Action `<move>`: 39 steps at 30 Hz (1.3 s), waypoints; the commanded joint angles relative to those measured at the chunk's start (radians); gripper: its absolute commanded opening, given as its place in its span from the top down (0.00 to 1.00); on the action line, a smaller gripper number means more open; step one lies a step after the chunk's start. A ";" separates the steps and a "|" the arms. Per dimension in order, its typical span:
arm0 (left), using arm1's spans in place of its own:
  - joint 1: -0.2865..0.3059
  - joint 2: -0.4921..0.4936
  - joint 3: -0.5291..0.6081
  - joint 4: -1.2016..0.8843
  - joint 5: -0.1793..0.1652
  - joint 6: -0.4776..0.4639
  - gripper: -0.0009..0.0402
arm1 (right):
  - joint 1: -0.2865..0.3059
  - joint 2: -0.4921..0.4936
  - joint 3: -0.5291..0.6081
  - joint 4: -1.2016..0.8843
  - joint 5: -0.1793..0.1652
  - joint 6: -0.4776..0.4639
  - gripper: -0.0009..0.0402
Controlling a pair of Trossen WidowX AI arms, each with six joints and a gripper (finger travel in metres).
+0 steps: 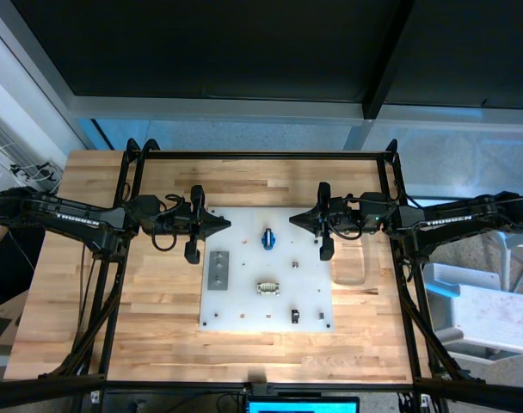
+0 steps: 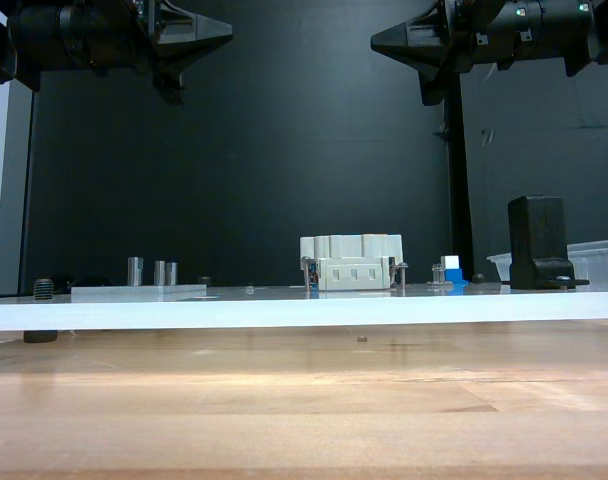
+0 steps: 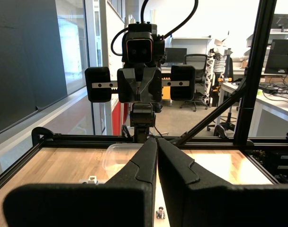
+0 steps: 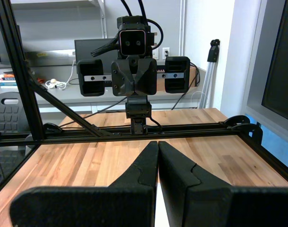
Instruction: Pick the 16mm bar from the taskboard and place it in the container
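Note:
The white taskboard (image 1: pixel 244 303) lies mid-table with a grey metal block (image 1: pixel 218 268), a blue knob (image 1: pixel 268 238) and a silver connector (image 1: pixel 267 288) on it. In the low view three short grey metal rods (image 2: pixel 135 271) stand upright on the grey block (image 2: pixel 134 291); I cannot tell which one is the 16mm bar. The clear container (image 1: pixel 352 258) sits just off the board's right edge. My left gripper (image 1: pixel 228 223) hovers over the board's far left corner, shut and empty. My right gripper (image 1: pixel 293 218) hovers over the far edge facing it, also shut and empty.
A small black block (image 1: pixel 296 315) stands near the board's front right. A black frame (image 1: pixel 261 156) runs around the table's back and sides. Both grippers hang high above the board (image 2: pixel 284 310) in the low view.

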 commanded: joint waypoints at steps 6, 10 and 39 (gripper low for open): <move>0.001 0.000 0.000 0.000 0.000 0.000 0.98 | 0.000 0.000 0.000 0.000 -0.001 0.011 0.98; 0.000 0.000 0.000 0.000 0.000 0.000 0.98 | 0.000 0.000 0.000 0.000 -0.002 0.011 0.98; 0.001 0.000 0.000 0.000 0.000 0.000 0.98 | 0.011 0.008 0.221 -0.817 0.012 0.105 0.98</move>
